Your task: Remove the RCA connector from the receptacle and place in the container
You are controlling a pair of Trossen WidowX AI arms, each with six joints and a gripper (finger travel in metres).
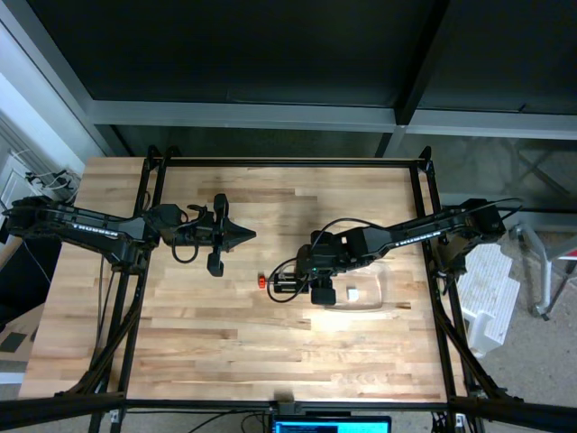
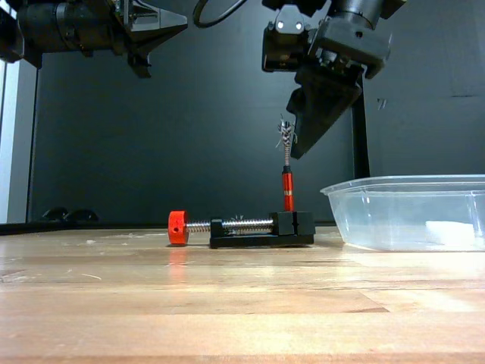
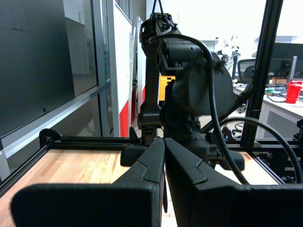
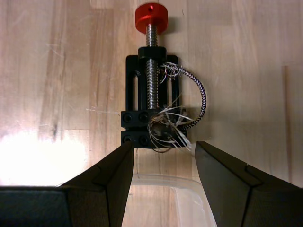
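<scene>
Low view: the RCA connector stands upright in the receptacle at centre frame, its frayed wire tail pointing straight up. My right gripper hangs just above and slightly right of that tail, jaws spread, so I judge a short straight drop would put them around the vertical axis. The container waits at lower right. The left gripper, upper left, is pressed together and well apart.

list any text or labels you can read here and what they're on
"TROSSEN": white, on the left arm; the left gripper hovers shut left of the receptacle.
Lettering on the right arm: too small to read; the right gripper hangs open above the RCA connector.
Nothing else readable.
</scene>
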